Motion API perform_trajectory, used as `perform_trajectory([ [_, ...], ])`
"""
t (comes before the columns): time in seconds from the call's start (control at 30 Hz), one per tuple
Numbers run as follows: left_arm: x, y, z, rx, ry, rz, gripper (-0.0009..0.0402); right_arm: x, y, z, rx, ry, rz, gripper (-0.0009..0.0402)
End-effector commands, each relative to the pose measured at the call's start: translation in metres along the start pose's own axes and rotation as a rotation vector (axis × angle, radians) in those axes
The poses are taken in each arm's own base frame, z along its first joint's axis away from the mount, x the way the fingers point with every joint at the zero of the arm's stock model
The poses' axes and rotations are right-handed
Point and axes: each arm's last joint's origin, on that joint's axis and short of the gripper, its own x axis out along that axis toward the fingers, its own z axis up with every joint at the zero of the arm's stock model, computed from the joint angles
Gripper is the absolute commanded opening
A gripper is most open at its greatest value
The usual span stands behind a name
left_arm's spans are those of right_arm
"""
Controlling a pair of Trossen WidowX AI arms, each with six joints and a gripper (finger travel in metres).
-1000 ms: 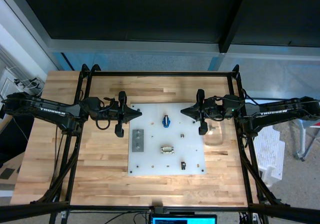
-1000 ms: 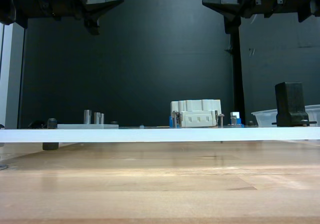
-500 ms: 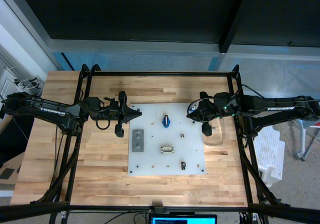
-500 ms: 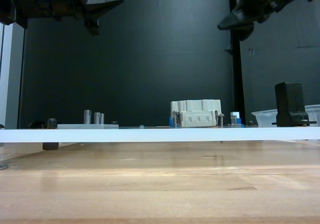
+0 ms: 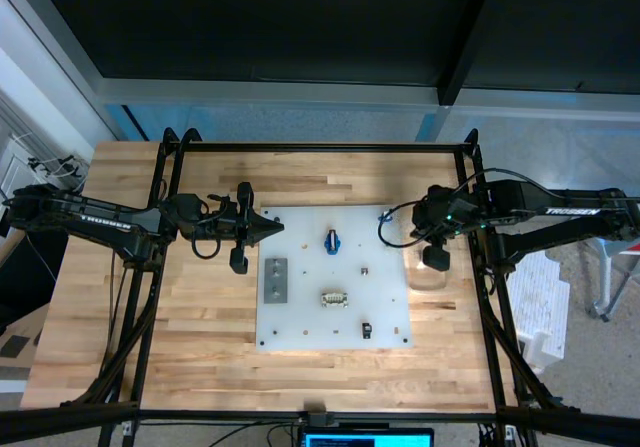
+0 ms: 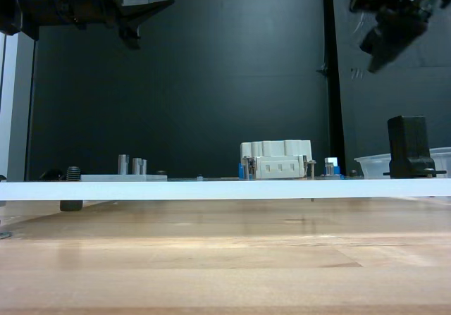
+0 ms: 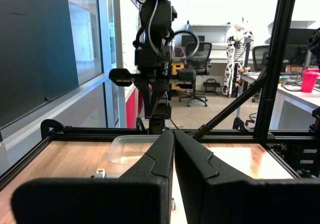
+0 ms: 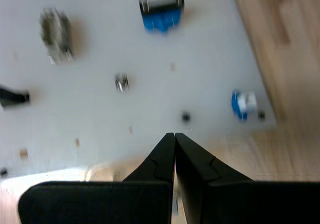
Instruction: Pick the 16mm bar and install on taskboard
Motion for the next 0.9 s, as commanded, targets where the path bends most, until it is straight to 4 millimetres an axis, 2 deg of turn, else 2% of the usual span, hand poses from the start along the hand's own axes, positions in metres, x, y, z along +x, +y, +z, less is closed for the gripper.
perform_trajectory([
  [0.03,0.000,0.000,0.000,0.000,0.000,0.000,0.0000,0.003,-0.001,-0.006,0.010,0.090,-0.015,0.0000],
  [0.3,0.000,0.000,0.000,0.000,0.000,0.000,0.0000,0.012,-0.002,-0.015,0.032,0.273,-0.077,0.0000],
  [0.47,0.000,0.000,0.000,0.000,0.000,0.000,0.0000,0.025,-0.001,-0.018,0.087,0.354,-0.104,0.0010],
  [0.7,0.000,0.000,0.000,0.000,0.000,0.000,0.0000,0.041,-0.001,-0.024,0.115,0.403,-0.115,0.0075],
  [0.8,0.000,0.000,0.000,0.000,0.000,0.000,0.0000,0.047,0.000,-0.027,0.213,0.385,-0.132,0.0109],
  [0.9,0.000,0.000,0.000,0.000,0.000,0.000,0.0000,0.054,0.000,-0.032,0.230,0.389,-0.137,0.0141],
])
